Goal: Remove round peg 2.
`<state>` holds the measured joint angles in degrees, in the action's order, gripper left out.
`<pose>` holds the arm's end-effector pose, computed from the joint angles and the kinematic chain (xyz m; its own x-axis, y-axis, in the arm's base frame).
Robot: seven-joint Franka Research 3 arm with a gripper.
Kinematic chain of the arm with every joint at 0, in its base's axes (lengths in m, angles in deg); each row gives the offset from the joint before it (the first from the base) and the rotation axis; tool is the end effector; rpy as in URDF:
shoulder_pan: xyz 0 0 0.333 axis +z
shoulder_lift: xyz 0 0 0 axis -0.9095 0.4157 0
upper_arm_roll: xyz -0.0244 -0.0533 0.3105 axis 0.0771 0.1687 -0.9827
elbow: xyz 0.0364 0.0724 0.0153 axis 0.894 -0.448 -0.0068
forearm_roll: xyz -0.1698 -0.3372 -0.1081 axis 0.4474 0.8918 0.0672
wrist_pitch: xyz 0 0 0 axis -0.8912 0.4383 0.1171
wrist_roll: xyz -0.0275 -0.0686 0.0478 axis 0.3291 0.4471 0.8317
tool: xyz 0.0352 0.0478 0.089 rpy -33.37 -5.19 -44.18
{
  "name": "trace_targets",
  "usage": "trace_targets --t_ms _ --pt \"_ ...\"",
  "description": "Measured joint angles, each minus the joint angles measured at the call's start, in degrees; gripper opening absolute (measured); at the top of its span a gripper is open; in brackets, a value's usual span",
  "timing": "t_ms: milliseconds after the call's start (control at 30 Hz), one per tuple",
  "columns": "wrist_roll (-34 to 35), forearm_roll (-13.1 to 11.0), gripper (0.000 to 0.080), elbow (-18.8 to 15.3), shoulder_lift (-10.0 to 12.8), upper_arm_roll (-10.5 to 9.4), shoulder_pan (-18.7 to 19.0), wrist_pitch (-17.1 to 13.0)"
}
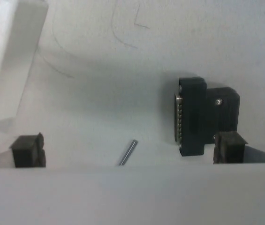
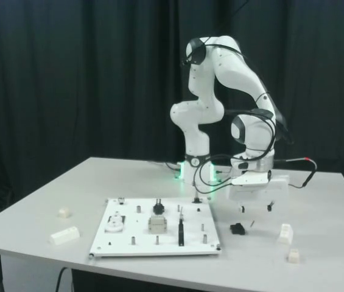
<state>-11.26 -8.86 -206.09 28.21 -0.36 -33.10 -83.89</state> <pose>0.4844 0.2872 0.2539 0.8780 -0.4760 -0.0495 -0.4744 -0.8793 0.0419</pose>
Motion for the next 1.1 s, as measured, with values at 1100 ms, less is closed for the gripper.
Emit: trace_targets --t_ms 1100 --pt "-11.1 4.4 0.08 3.6 0.4 7.7 -3.1 7.2"
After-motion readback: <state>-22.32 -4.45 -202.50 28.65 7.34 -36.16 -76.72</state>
